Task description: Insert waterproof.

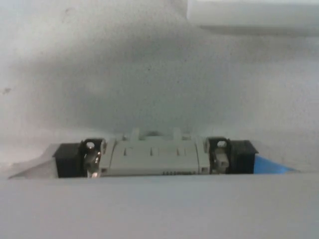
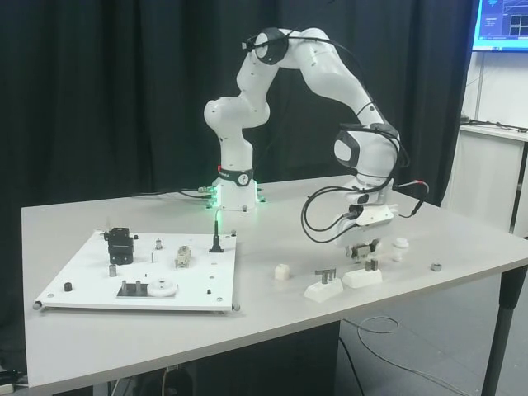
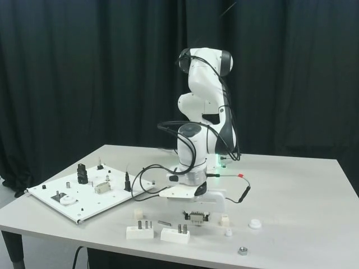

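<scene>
Claw (image 1: 154, 159): closed on the connector (image 1: 153, 155), one black finger at each end of it; fingers (image 1: 68, 160) press both ends.
Connector: pale grey rectangular body with ribbed face, metal fittings at both ends. Held above the tabletop (image 2: 272, 239), not touching it, long axis level.
Connector, room views: seen under the wrist in the second room view (image 3: 196, 216), hanging just above the white holders near the front edge; the claw shows there too (image 3: 196, 216).
Arm (image 2: 313, 74): white, base near the tabletop's back, bent over and reaching down to the front right area. Green light at the base.
Holders: two small white blocks with dark pegs, side by side, (image 2: 322, 286) and (image 2: 362, 275); the claw (image 2: 363, 248) hovers just over the second.
Board (image 2: 140, 272): white plate on the arm's far side of the tabletop, well apart from the claw; carries a black fixture (image 2: 121, 244), a white gear (image 2: 162, 288), small pegs.
Loose parts: white cube (image 2: 282, 271), white cap (image 2: 400, 247), small dark nut (image 2: 436, 267), all lying on the tabletop near the holders.
Cable (image 2: 318, 219): black, looping from wrist.
</scene>
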You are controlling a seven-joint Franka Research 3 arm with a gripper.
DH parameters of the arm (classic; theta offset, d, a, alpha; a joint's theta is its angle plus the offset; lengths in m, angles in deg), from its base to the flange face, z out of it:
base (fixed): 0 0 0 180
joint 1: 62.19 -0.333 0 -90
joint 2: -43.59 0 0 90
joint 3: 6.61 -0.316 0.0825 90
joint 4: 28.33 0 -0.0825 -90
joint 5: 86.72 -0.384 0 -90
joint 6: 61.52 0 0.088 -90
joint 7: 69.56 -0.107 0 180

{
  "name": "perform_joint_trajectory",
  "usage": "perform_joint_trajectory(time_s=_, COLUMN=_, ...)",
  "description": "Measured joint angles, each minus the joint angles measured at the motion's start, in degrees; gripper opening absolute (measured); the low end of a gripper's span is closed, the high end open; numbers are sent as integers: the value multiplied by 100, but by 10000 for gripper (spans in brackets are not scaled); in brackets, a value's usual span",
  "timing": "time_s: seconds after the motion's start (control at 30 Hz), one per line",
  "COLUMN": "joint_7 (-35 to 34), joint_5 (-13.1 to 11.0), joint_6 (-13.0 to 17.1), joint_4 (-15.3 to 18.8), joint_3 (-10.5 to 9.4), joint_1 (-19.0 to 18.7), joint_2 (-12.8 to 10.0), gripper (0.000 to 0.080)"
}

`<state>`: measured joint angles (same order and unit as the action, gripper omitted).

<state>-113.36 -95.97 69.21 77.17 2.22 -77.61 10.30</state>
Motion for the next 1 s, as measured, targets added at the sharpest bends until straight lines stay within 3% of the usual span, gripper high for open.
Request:
perform_joint_trajectory(time_s=0.33, joint_7=0, joint_5=38, joint_6=-211, joint_4=-25, joint_3=37, joint_1=0, joint_2=164, gripper=612)
perform_joint_trajectory(time_s=1.0, joint_7=0, joint_5=63, joint_6=-283, joint_4=-89, joint_3=77, joint_1=0, joint_2=176, gripper=612)
